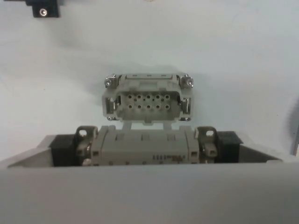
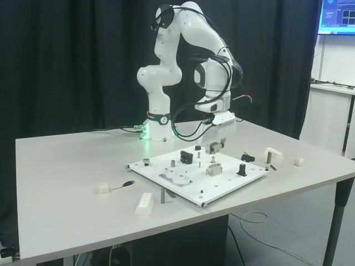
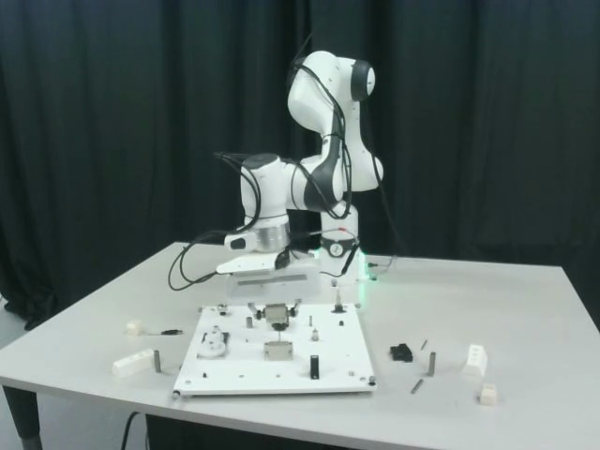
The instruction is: Place waterproof.
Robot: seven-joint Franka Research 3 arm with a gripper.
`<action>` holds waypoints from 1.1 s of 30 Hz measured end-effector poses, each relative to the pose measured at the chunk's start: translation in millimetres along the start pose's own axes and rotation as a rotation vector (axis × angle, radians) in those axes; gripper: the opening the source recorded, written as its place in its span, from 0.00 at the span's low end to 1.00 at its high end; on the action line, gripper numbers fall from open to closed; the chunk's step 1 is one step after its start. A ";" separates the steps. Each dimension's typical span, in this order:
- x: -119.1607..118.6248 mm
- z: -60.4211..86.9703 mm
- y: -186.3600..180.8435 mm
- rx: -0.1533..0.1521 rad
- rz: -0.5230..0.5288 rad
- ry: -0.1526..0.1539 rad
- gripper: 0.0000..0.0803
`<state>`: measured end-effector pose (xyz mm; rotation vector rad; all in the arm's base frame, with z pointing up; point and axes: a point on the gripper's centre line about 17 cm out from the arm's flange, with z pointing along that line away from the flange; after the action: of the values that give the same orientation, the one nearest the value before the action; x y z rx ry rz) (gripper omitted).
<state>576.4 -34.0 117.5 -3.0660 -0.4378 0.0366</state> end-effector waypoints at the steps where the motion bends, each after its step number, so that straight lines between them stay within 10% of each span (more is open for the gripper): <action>1: 0.0 0.0 0.0 0.000 0.000 0.000 0.77; 16: 8.9 2.8 -27.7 0.011 -0.017 0.000 0.77; 33: 52.2 16.1 -149.1 0.043 0.020 0.044 0.77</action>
<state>584.5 124.2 107.5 -3.0226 -0.3979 -0.0202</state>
